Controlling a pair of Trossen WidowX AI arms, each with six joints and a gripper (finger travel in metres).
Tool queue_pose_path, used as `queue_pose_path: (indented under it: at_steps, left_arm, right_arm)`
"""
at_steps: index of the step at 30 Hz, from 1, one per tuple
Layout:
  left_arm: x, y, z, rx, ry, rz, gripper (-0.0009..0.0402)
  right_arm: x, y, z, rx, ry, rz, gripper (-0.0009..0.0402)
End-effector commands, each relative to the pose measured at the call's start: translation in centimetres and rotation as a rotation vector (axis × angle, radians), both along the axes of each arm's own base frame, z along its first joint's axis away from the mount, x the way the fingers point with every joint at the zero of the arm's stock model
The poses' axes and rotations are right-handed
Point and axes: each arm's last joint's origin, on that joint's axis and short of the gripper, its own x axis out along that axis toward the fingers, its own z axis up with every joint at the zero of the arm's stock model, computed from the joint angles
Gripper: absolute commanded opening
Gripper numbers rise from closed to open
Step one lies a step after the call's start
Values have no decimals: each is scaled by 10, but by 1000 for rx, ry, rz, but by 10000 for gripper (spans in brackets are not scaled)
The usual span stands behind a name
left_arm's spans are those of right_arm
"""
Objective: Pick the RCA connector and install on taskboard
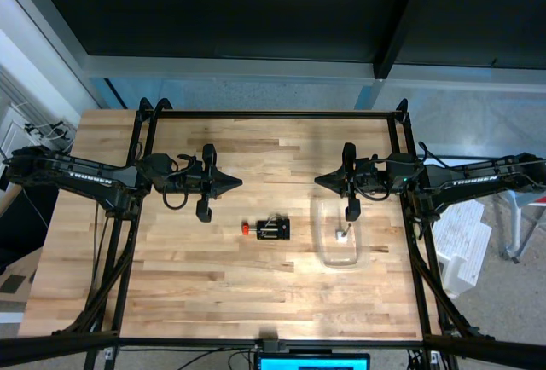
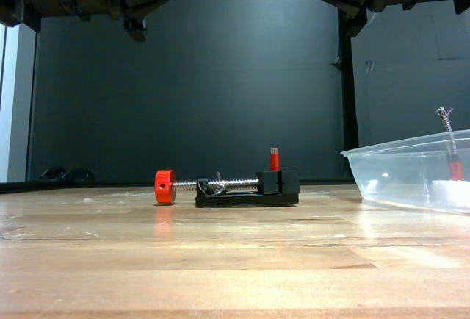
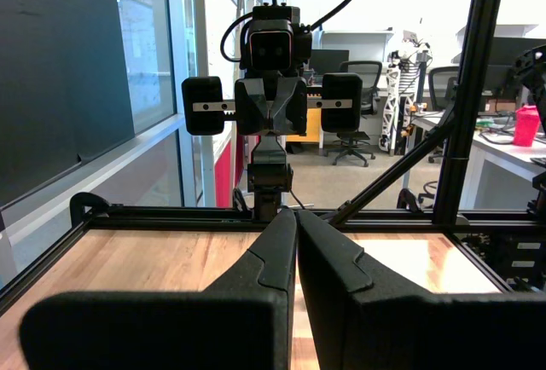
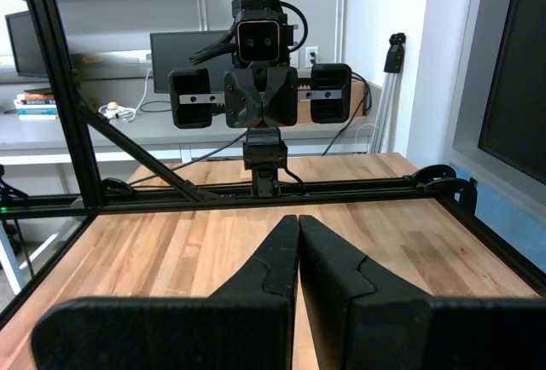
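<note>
The taskboard [image 1: 275,230] lies near the middle of the surface [image 1: 213,293]. Its red knob [image 1: 245,228] points left, and a short red post stands on its right end. To its right, apart from it, lies a clear tray [image 1: 338,265]. The RCA connector [image 2: 448,139] is inside this tray, a thin dark stem leaning upward just beside a white cube [image 1: 340,236], so it is not on the taskboard.

Farther back and high above the surface, the left gripper [image 1: 239,182] hangs to the left of and beyond the taskboard, pointing right. Its jaws are pressed together with only a slit between them and hold nothing. The right gripper [image 1: 317,181] faces it from the right, over the tray's far end. Its jaws are likewise closed tight and empty. The two tips point at each other with a gap between them.
</note>
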Motion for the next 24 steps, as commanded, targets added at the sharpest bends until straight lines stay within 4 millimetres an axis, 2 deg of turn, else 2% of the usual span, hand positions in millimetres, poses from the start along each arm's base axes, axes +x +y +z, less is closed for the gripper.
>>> queue_pose_path:
  at_steps: [1,18,24]
  left_arm:
    - [0,0,0,0,0,0,0]
    - [0,0,0,0,0,0,0]
    - [0,0,0,0,0,0,0]
  right_arm:
    - [0,0,2,0,-19,8,0]
    - [-1,0,1,47,-13,8,0]
    - [-4,1,3,52,122,12,0]
